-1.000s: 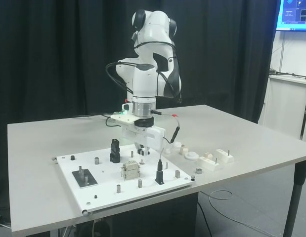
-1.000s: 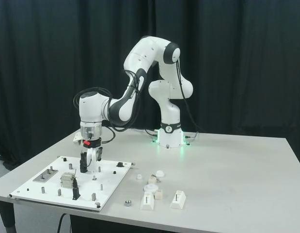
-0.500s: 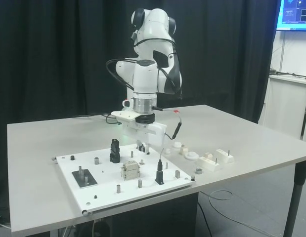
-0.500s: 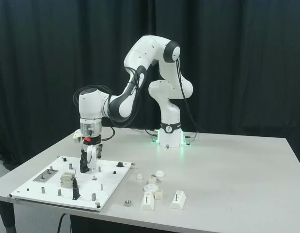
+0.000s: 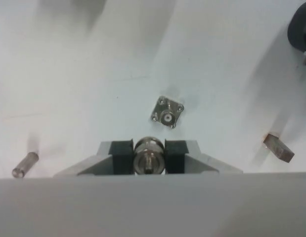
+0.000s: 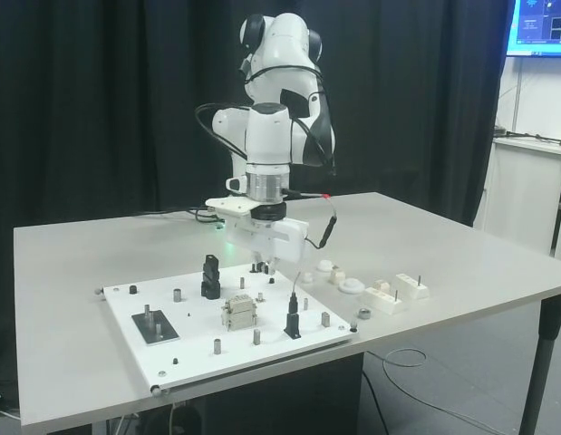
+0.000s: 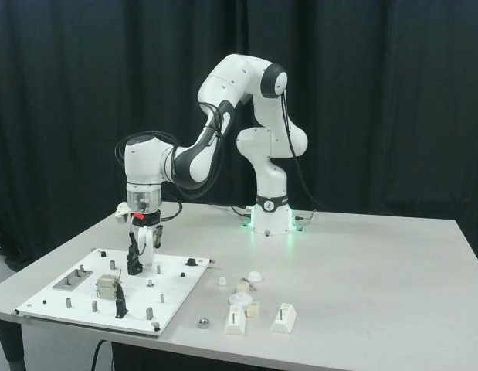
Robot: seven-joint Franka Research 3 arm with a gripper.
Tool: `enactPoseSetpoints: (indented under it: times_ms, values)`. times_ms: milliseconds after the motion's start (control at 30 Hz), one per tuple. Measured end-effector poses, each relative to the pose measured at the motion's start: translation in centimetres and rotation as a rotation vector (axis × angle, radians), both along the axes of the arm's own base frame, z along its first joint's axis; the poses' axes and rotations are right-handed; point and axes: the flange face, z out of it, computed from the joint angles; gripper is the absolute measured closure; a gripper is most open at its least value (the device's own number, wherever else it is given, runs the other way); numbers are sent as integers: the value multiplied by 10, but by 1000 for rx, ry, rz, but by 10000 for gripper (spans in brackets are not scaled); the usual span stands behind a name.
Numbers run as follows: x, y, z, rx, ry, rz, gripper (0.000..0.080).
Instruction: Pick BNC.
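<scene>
Your gripper (image 5: 149, 157) has risen off the white board (image 6: 198, 340), its fingers clamped on the BNC (image 5: 149, 159). The square socket (image 5: 167, 111) at its 1 o'clock sits empty, so you can call the pick essentially done.

The robot arm (image 7: 223, 116) is white and made of fat, round parts. Black bands sit where the parts join. Its base (image 7: 272, 220) looks like a round white post, and a green light glows at the foot of it. A black cable (image 6: 215, 127) loops along the arm's side. Near the wrist sits a grey metal ring (image 6: 265, 184). The gripper (image 6: 265, 263) has a flat white body and black finger pads (image 5: 121, 149).
</scene>
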Motion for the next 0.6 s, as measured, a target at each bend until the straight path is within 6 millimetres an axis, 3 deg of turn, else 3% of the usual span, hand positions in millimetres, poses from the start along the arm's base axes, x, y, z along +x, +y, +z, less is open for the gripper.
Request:
enactPoseSetpoints:
  times_ms: [600]
  values:
    - [2,-1,5,1,4,4,673]
